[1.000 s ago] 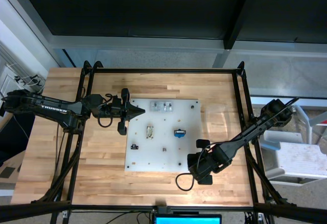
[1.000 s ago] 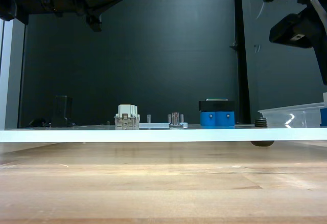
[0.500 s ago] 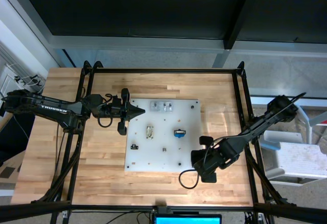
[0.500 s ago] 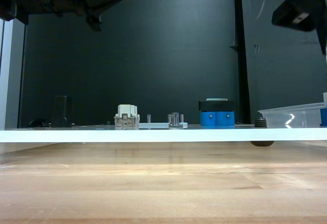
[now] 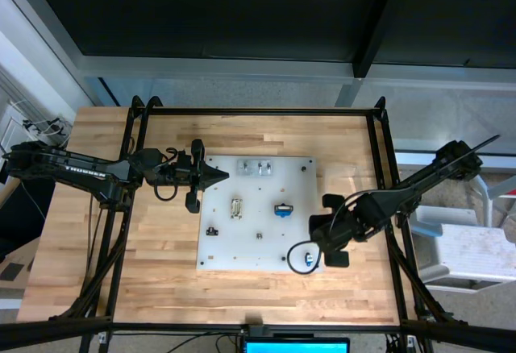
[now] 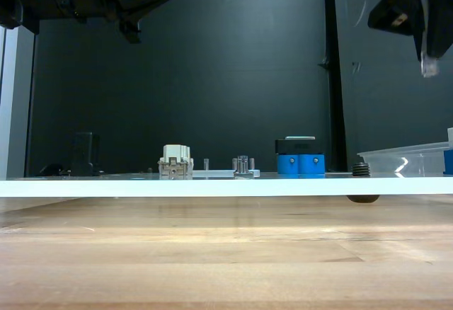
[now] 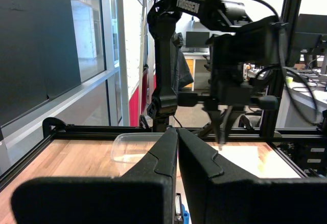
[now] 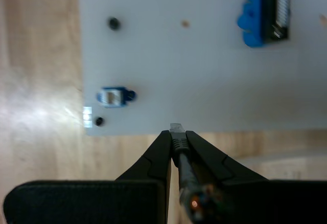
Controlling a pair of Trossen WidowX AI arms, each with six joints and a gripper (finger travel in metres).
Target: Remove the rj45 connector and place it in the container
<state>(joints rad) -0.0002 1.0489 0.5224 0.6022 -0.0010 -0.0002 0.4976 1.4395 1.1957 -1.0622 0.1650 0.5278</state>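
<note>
My right gripper (image 8: 176, 138) is shut on the rj45 connector (image 8: 176, 129), whose clear tip sticks out past the fingers while its dark cable (image 8: 185, 178) trails back. It hangs above the right edge of the white board (image 5: 258, 240). From above, the right gripper (image 5: 321, 238) has the cable (image 5: 299, 261) looped below it. At table height the connector (image 6: 428, 66) dangles high over the container (image 6: 407, 160). The see-through container (image 5: 345, 177) lies just right of the board. My left gripper (image 5: 222, 176) is shut and empty, held high at the board's left edge.
An empty blue socket (image 8: 115, 96) sits near the board's edge. A blue-and-black connector block (image 5: 283, 209) and a grey plug (image 5: 236, 208) stand mid-board. A black frame (image 5: 379, 127) rings the wooden table.
My right gripper has lifted and swung from the board's near right corner toward the far side, along the right edge, carrying the connector and cable. The left arm has not moved.
</note>
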